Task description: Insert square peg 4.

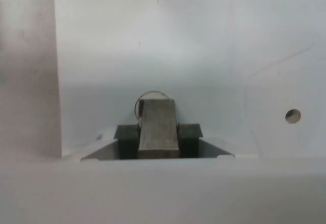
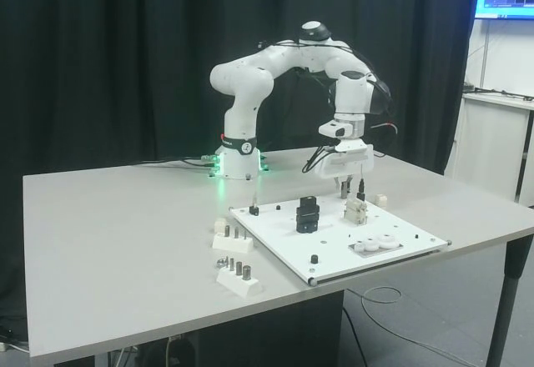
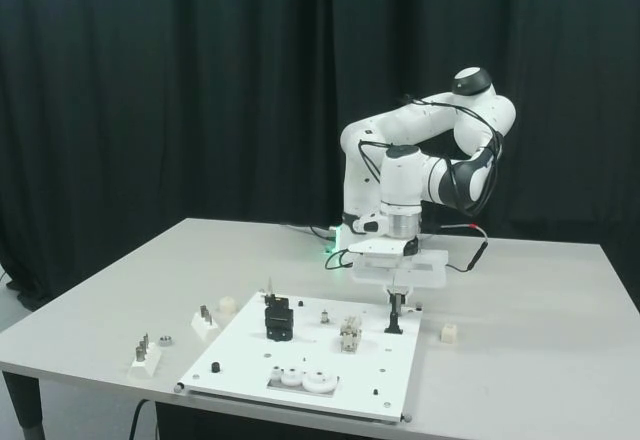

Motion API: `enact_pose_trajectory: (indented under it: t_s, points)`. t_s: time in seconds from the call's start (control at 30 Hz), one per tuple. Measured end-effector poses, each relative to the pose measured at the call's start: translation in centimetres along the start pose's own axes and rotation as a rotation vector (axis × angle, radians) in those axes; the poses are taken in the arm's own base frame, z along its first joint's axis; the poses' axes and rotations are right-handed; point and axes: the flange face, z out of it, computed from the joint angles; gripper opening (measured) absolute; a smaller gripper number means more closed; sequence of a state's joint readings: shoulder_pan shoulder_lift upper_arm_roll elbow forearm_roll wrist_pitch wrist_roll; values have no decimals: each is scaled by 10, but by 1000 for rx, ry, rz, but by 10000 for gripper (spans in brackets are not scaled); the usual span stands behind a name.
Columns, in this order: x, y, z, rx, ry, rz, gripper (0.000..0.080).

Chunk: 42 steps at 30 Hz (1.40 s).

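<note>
**Square peg held over the white board**

The gripper is being held just above the white board, over the board's edge farthest from the table's front. A grey square peg is being gripped between the two black fingers, which are closed against its opposite sides; the peg is pointing straight down. In the wrist view, the peg's lower end is being seen over a round outline on the board; whether the tip is touching the board cannot be told. A small round hole is being seen in the board well apart from the peg.

On the board, a black block is standing towards the middle, and a small white fixture is standing between that block and the gripper. White round parts are lying near the board's front edge. Two white peg holders are standing on the grey table just beside the board. A small white cube is lying on the table beside the board's opposite side.
</note>
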<state>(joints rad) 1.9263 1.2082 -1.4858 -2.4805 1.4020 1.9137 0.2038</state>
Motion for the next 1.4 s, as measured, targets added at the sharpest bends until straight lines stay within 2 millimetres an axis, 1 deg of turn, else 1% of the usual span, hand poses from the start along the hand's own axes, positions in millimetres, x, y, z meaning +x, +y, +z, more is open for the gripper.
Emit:
enact_pose_trajectory:
  t_s: [0.57, 1.4]
  points:
    - [0, -2, 0, 4, 9, -3, 155]
    - [0, -2, 0, 4, 4, 45, 155]
